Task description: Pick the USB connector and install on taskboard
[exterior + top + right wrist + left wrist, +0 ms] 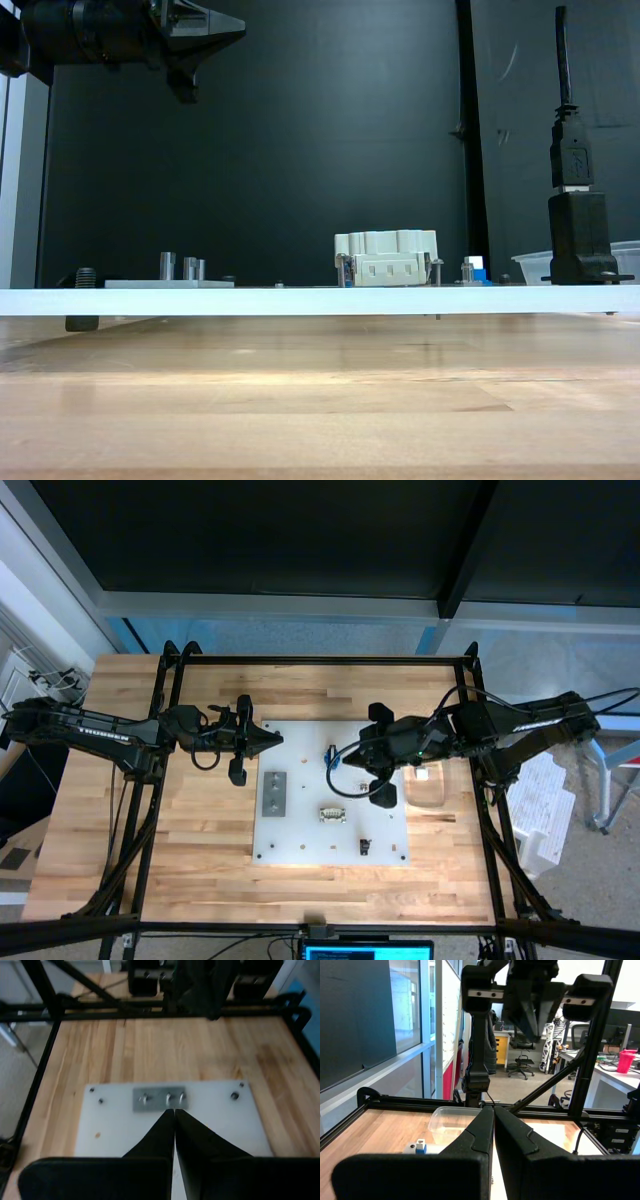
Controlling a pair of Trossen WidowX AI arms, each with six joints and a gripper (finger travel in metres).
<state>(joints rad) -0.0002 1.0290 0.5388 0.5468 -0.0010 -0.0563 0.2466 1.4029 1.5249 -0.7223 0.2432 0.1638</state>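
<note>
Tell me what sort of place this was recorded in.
Probably a robotics lab: framed wooden bench, white taskboard, office chairs and desks beyond. Left tool, shut, hangs at the board's far-left corner; right tool, shut, over its far half.

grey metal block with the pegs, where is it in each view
high view: grey metal block on the taskboard, left side, near side of the shut left gripper
low view: the block at left, atop the board
left wrist view: not in it
right wrist view: the block just beyond the shut right gripper, over the board
shared landmark: the white taskboard
</note>
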